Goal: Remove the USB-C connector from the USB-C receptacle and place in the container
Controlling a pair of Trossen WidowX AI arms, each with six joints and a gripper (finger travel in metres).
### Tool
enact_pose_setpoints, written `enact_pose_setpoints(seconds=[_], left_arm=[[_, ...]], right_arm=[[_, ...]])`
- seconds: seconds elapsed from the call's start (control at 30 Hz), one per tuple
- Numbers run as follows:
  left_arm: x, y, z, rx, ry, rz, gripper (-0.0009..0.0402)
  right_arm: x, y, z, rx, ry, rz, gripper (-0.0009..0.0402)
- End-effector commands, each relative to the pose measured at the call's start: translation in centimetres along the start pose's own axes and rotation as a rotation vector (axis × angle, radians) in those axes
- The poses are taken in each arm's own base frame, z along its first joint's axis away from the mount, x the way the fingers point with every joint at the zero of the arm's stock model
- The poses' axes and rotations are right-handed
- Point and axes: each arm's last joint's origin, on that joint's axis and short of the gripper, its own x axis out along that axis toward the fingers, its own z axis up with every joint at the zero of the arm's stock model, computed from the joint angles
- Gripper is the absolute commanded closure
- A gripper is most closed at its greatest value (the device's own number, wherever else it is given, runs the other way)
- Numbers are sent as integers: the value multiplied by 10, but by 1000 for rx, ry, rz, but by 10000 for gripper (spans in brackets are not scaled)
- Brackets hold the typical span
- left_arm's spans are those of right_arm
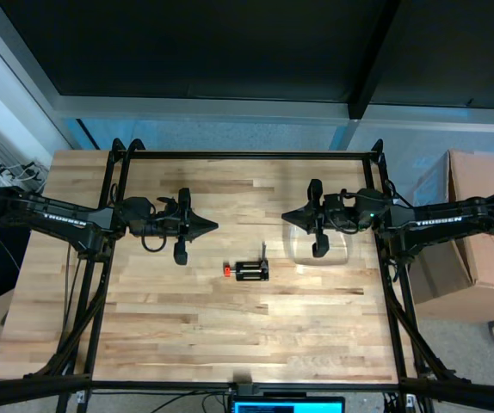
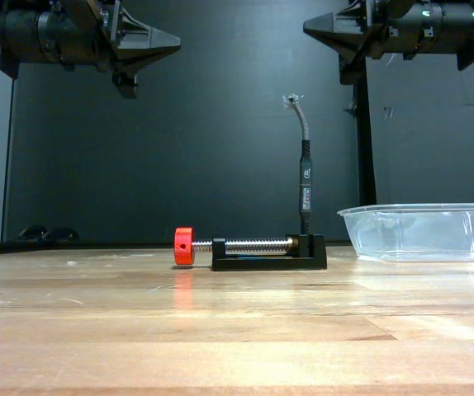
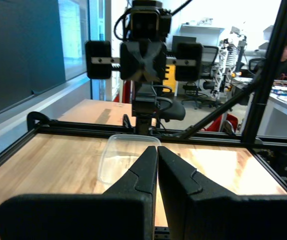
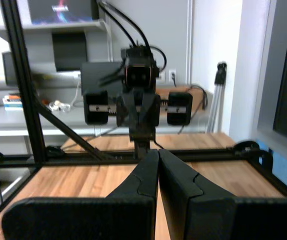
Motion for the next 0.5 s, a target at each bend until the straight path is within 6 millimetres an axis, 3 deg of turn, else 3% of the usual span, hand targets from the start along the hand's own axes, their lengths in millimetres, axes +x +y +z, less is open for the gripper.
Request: enact_pose_setpoints(seconds=[0.03, 0.3, 0.5], left_arm=[[0, 0, -1, 1, 6, 1, 393], [0, 0, 0, 0, 4, 1, 393], [0, 0, 0, 0, 4, 1, 393]], right_arm=[[6, 1, 4, 6, 136, 3, 393], [31, 21, 16, 4, 566, 57, 393], [50, 40, 19, -57, 794, 30, 390]])
